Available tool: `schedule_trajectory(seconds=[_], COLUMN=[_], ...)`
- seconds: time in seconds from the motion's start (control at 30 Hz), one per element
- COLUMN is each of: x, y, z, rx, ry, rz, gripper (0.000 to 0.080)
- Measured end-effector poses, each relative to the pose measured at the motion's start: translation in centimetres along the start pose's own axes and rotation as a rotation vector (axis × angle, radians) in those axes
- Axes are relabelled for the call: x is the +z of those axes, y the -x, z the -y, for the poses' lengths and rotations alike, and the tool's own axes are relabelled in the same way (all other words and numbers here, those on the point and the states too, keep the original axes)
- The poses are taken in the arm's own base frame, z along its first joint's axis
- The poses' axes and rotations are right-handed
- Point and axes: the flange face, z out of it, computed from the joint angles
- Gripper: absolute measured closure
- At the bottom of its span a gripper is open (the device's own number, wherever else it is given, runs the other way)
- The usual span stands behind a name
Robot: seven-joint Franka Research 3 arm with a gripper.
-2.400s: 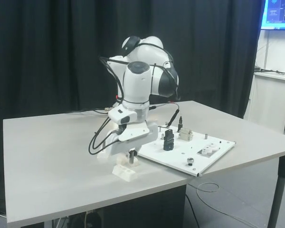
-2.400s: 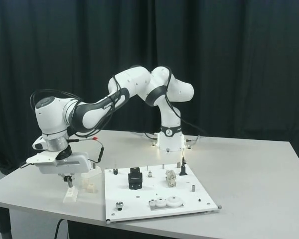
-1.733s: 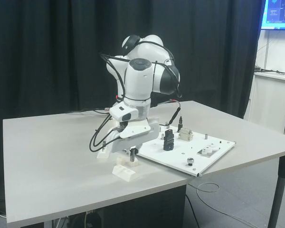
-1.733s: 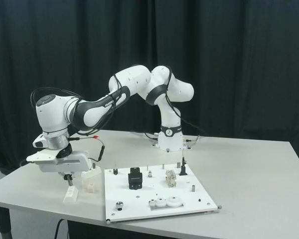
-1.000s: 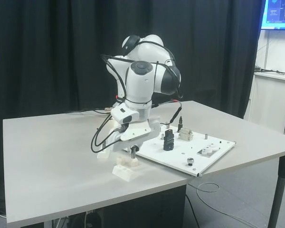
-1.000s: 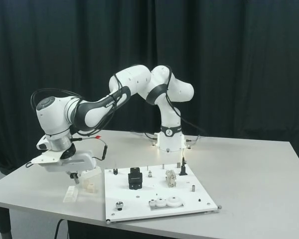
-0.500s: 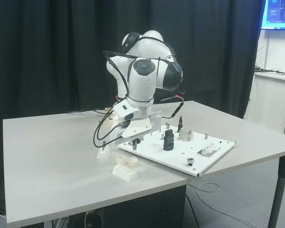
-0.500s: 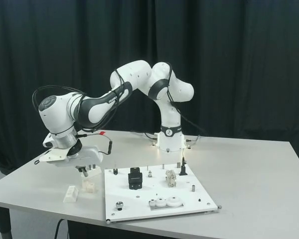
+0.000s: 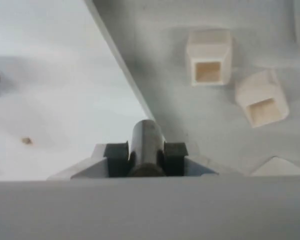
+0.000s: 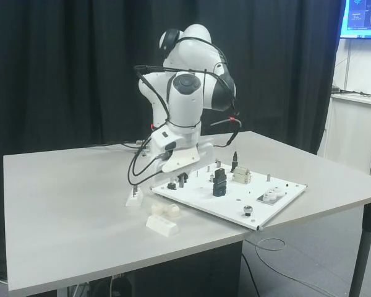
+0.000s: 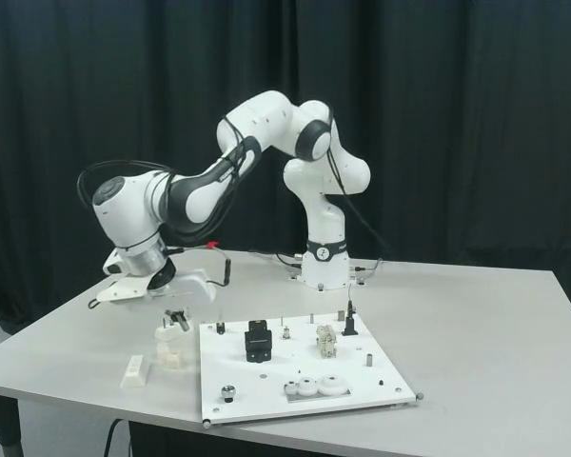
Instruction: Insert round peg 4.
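Observation:
My gripper [image 9: 146, 159] is shut on a grey round peg [image 9: 145, 142], which stands between the two black pads [image 9: 116, 158]. The peg hangs over the edge of the white board [image 9: 50, 90], where the board meets the grey table. In the first room view the gripper [image 10: 180, 180] hovers a little above the near left edge of the board [image 10: 235, 201]. The second room view has the gripper [image 11: 179, 320] just left of the board [image 11: 305, 369], above the white holder blocks [image 11: 170, 353].
Two hollow white holder blocks [image 9: 209, 56] [image 9: 262, 103] lie on the table beside the board. A longer white block [image 10: 164, 222] sits near the table's front edge. The board carries a black part [image 10: 219, 182], white gears [image 10: 271, 197] and several small pegs.
The gripper has risen from the long white block with the peg in it and swung toward the white board; its wrist has tilted.

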Motion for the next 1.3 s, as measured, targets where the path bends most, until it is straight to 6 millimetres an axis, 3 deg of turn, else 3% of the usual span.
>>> schedule_trajectory(seconds=[0.73,1.3], x=[0.2,-2.1], y=[8.4,11.7], z=[0.7,4.5], rx=[0.032,0.003], ry=[-0.175,-0.230], rz=[-0.286,-0.425], gripper=[0.0658,0.0658])
